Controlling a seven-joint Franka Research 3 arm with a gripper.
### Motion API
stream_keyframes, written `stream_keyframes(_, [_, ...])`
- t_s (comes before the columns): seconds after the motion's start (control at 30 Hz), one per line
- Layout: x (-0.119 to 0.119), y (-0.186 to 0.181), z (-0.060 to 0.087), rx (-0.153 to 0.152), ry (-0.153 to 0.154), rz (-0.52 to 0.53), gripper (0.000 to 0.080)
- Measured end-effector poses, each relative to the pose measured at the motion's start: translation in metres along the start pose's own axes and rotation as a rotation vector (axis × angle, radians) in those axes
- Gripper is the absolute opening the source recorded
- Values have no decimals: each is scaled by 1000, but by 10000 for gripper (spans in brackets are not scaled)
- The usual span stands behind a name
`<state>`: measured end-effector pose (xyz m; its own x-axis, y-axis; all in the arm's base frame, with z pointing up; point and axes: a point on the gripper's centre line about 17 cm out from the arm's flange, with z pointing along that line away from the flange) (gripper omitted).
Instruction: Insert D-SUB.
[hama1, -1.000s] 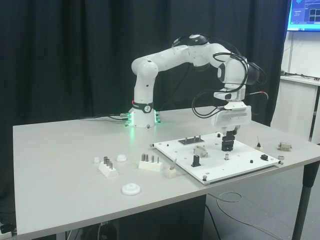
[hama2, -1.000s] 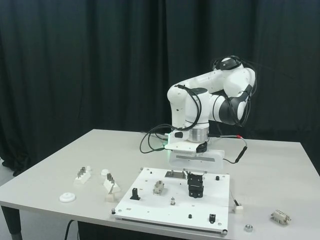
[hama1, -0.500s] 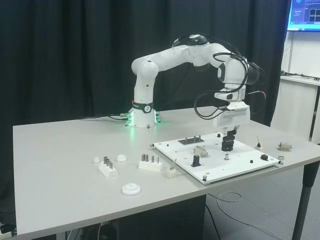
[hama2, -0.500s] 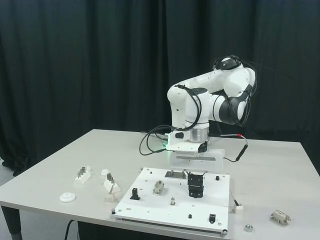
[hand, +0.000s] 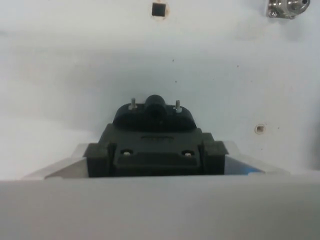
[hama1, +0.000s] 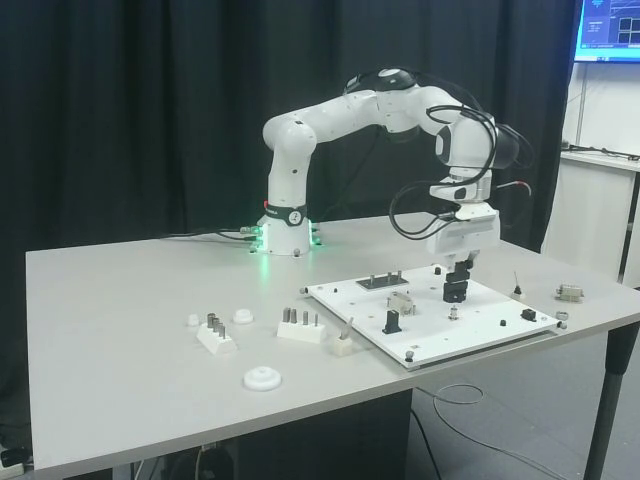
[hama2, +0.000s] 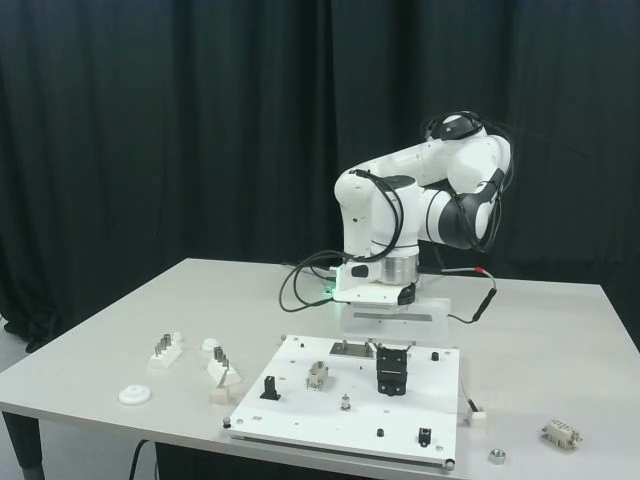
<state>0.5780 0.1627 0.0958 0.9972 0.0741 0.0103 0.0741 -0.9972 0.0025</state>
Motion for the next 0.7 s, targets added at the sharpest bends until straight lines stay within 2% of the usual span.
stream_keyframes(0.7, [0, 3, 0, 2, -2, -63, 382])
